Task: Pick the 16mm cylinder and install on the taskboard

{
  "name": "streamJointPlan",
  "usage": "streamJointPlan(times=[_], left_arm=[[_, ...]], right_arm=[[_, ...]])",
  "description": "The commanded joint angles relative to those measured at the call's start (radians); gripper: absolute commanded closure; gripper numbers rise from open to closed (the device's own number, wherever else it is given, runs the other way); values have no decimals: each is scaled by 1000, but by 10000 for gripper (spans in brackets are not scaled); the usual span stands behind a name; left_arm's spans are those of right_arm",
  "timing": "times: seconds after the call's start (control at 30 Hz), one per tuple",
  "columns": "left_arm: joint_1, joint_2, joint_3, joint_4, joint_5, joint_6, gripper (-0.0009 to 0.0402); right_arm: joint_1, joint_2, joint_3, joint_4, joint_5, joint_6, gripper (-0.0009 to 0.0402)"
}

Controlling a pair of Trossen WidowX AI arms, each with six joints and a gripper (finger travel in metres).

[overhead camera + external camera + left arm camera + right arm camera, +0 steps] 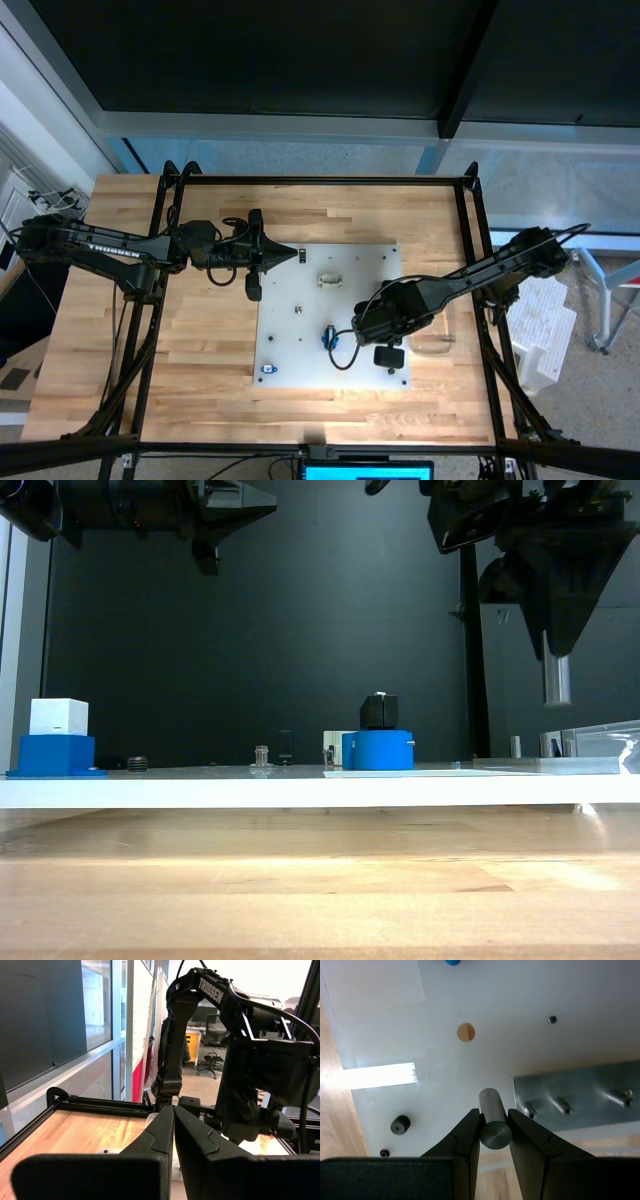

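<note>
**Wooden surface (300, 880) up front, 16mm cylinder (495, 1132) hanging over the taskboard (290, 345)**

Right gripper (493, 1114) is hovering over the taskboard's near right part, clamping the 16mm cylinder upright, long axis pointing down, well above the plate. A round hole (465, 1032) is sitting just off that line, so a small sideways shift is looking necessary. Left gripper (290, 253), pinched shut and empty, is hanging over the far left corner.

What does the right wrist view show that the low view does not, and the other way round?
Only the right wrist view: a round hole in the taskboard and the grey block with pegs. Only the low view: the white cube and the left claw, parked high at the left. Both: the right claw holding the 16mm cylinder above the board.
</note>
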Motion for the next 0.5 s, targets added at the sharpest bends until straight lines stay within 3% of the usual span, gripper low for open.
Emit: streamJointPlan(times=[0.03, 0.5], left_arm=[[0, 0, 0, 0, 0, 0, 393], [0, 0, 0, 0, 0, 0, 393]], right_arm=[[-1, 29, 23, 7, 14, -3, 393], [-4, 131, 105, 32, 19, -6, 393]])
